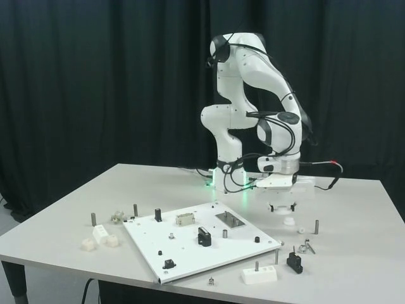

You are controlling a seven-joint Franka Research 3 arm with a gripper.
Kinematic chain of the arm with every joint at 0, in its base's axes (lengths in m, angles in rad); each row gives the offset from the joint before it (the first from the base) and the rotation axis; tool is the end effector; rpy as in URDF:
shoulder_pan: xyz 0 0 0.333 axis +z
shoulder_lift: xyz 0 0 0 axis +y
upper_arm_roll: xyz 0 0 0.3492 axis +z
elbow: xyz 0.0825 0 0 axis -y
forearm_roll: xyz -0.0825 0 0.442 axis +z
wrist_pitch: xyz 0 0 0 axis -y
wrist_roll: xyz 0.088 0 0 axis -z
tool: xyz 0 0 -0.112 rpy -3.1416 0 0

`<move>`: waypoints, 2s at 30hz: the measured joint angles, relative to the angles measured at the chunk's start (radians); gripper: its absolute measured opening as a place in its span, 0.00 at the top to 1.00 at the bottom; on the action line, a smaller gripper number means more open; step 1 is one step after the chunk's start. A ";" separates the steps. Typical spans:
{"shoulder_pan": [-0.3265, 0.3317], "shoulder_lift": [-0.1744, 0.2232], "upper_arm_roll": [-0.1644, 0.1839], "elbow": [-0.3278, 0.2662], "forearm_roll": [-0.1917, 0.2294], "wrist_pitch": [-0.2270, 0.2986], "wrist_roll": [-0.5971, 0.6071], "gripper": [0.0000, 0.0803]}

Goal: Place large gear.

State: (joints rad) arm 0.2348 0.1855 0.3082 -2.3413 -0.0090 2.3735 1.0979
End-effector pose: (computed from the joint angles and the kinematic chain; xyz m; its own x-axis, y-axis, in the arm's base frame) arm 0.4596 0.2809 0.2281 0.8448 -0.5235 -0.1106 -0.5139 -0.8514 0.1048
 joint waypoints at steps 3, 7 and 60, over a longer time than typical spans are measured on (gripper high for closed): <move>0.002 0.019 0.000 0.015 0.000 -0.009 0.000 0.26; 0.002 0.044 -0.003 0.027 0.000 -0.017 0.001 0.26; 0.011 0.168 -0.060 0.182 0.000 -0.210 0.006 0.01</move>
State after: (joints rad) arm 0.2453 0.3534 0.2481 -2.1590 -0.0094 2.1635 1.1042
